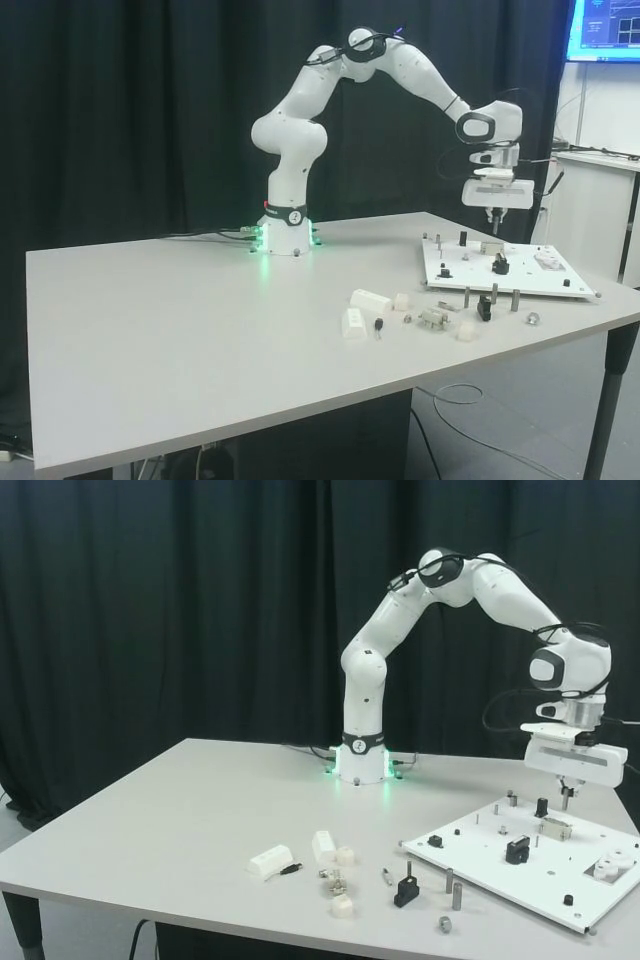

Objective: Place square peg 3.

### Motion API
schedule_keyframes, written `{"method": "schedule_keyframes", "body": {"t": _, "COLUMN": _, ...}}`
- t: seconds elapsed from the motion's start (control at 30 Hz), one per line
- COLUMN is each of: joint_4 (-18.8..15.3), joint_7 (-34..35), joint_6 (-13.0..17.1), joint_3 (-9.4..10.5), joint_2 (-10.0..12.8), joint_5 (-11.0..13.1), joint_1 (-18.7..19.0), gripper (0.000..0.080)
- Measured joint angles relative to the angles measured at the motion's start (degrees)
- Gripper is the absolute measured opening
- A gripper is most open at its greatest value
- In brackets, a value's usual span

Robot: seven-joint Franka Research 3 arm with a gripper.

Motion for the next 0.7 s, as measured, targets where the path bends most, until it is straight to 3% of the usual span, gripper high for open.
{"method": "schedule_keyframes", "body": {"t": 0.13, "joint_4": 0.0, "joint_7": -3.77, "joint_6": 0.01, "joint_3": -2.22, "joint_2": 0.14, "joint_5": -1.24, "joint_1": -0.33, "gripper": 0.0075}}
{"method": "schedule_keyframes", "body": {"t": 0.37, "joint_4": 0.1, "joint_7": -12.52, "joint_6": 0.72, "joint_3": -5.62, "joint_2": 1.11, "joint_5": -1.24, "joint_1": -2.16, "gripper": 0.0075}}
{"method": "schedule_keyframes", "body": {"t": 0.7, "joint_4": 2.47, "joint_7": -23.55, "joint_6": 1.83, "joint_3": -7.31, "joint_2": 4.41, "joint_5": 0.09, "joint_1": -8.61, "gripper": 0.0075}}
